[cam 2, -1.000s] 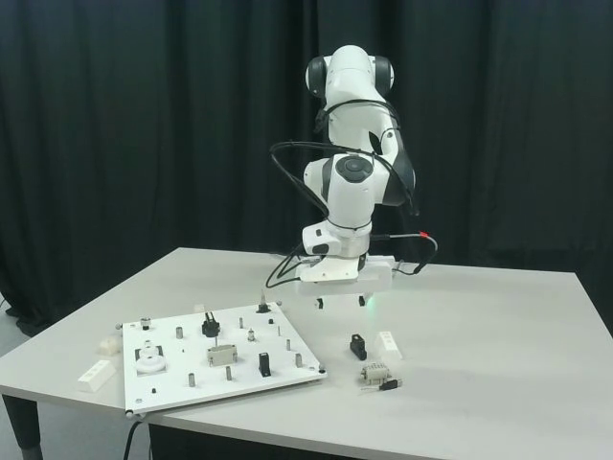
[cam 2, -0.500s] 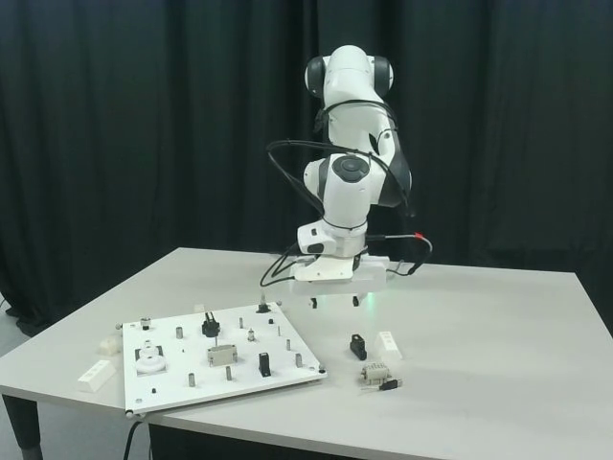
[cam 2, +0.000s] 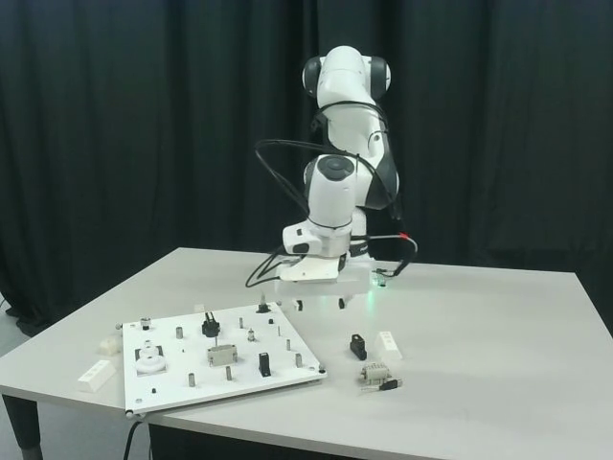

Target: Remove round peg 2.

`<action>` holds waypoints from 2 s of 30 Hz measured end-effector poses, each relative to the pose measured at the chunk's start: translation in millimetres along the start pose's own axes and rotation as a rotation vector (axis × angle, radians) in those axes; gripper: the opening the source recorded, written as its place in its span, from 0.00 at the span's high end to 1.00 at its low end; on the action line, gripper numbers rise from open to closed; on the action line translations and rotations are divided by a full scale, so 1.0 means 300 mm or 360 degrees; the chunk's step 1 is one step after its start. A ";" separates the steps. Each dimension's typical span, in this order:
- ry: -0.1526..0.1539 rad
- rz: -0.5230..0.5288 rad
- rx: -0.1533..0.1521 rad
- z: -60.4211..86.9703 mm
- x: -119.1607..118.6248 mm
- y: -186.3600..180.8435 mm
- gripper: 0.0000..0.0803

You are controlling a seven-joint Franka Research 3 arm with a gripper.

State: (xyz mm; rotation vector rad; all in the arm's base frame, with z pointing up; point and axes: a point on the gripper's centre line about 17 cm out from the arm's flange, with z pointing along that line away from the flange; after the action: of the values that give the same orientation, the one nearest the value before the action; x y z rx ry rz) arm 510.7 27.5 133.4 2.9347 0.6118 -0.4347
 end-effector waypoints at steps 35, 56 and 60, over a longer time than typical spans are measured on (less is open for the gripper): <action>-0.0015 -0.0089 -0.0008 0.187 -0.006 0.211 0.00; -0.0078 -0.0108 0.0029 0.337 -0.038 0.186 0.00; -0.0076 -0.0112 0.0031 0.357 -0.044 0.177 0.00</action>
State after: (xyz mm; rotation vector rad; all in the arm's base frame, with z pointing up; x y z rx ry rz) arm 493.5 -43.9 37.9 2.9187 0.7105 -0.5190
